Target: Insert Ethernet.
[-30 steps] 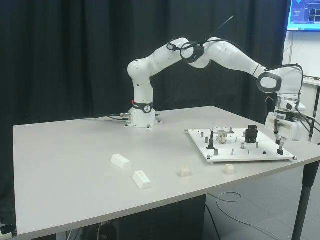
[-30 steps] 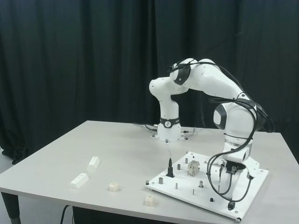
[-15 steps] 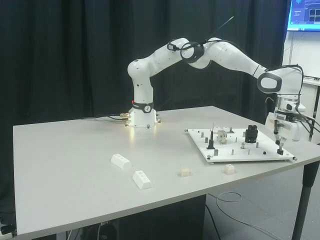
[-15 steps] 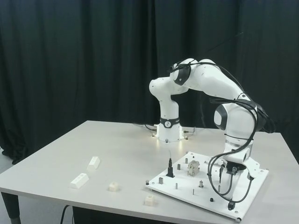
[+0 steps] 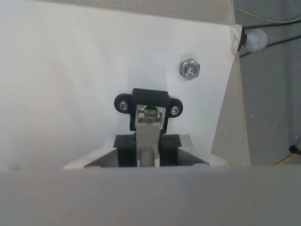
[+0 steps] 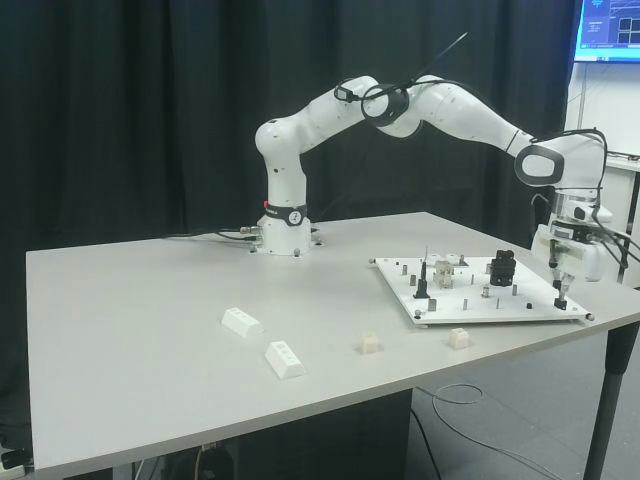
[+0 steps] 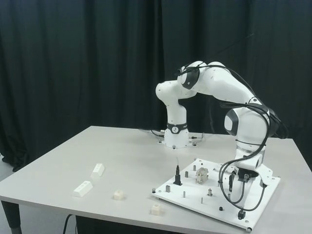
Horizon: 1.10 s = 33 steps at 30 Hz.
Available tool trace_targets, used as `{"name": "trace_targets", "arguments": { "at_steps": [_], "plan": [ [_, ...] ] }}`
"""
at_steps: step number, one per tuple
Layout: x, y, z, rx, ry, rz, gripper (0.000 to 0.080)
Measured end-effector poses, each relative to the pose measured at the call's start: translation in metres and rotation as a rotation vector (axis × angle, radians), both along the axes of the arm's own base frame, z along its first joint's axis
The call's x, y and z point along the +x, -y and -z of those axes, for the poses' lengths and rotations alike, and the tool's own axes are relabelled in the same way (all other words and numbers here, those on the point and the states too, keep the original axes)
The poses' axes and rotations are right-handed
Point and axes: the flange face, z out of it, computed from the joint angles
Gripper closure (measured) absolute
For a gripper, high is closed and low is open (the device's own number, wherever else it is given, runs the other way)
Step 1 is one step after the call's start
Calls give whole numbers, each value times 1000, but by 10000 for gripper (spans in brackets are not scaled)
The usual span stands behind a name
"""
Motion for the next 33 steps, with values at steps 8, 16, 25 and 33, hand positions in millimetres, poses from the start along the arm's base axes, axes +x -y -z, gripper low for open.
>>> {"name": "trace_targets", "arguments": {
  "at_steps": [8, 16, 25, 33],
  "plan": [
    [0, -1, 0, 1, 3, -2, 705],
    [0, 0, 0, 0, 4, -2, 705],
    [0, 0, 0, 0, 4, -3, 705],
    [0, -1, 0, 0, 2, -14, 705]
  ]
}}
